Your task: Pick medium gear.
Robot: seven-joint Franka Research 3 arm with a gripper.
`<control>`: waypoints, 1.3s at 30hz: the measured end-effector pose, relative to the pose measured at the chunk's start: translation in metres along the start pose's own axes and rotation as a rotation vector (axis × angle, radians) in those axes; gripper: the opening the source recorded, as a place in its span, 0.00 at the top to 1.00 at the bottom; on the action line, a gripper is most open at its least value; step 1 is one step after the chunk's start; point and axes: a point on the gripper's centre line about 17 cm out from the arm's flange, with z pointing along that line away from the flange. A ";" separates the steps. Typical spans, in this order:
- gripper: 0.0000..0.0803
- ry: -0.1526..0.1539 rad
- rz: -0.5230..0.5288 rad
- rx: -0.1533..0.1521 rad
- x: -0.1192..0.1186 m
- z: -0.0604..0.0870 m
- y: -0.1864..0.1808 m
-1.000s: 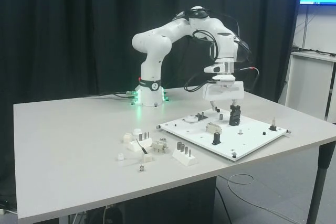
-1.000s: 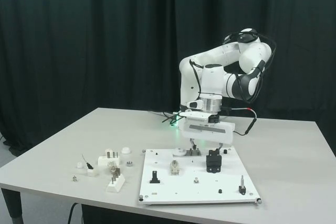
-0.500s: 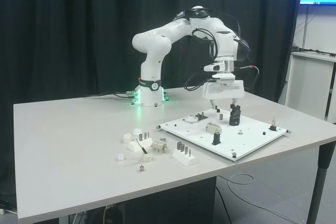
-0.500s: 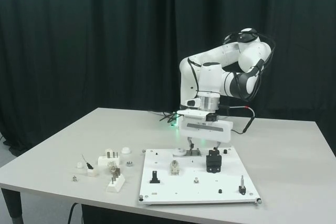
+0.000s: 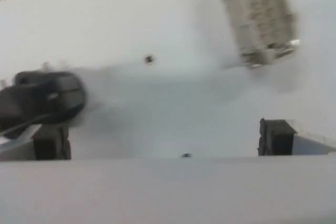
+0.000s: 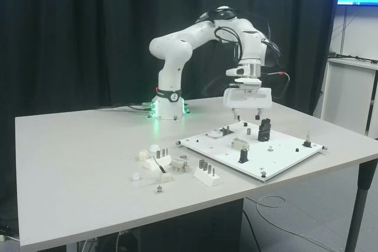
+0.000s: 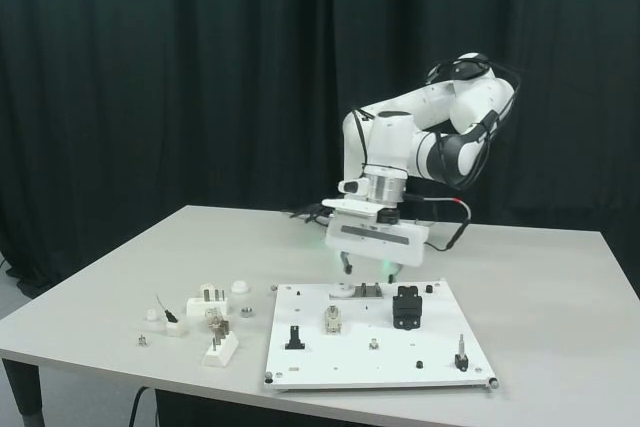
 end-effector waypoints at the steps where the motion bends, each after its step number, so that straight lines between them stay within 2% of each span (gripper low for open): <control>1: 0.00 0.000 0.004 -0.006 0.001 -0.001 0.005; 9: 0.00 -0.012 0.034 -0.049 0.009 -0.002 0.046; 22: 0.00 -0.048 0.076 -0.088 0.002 0.008 0.128; 29: 0.00 -0.061 0.121 -0.092 -0.004 0.014 0.164; 39: 0.00 -0.059 0.206 -0.081 -0.011 0.024 0.211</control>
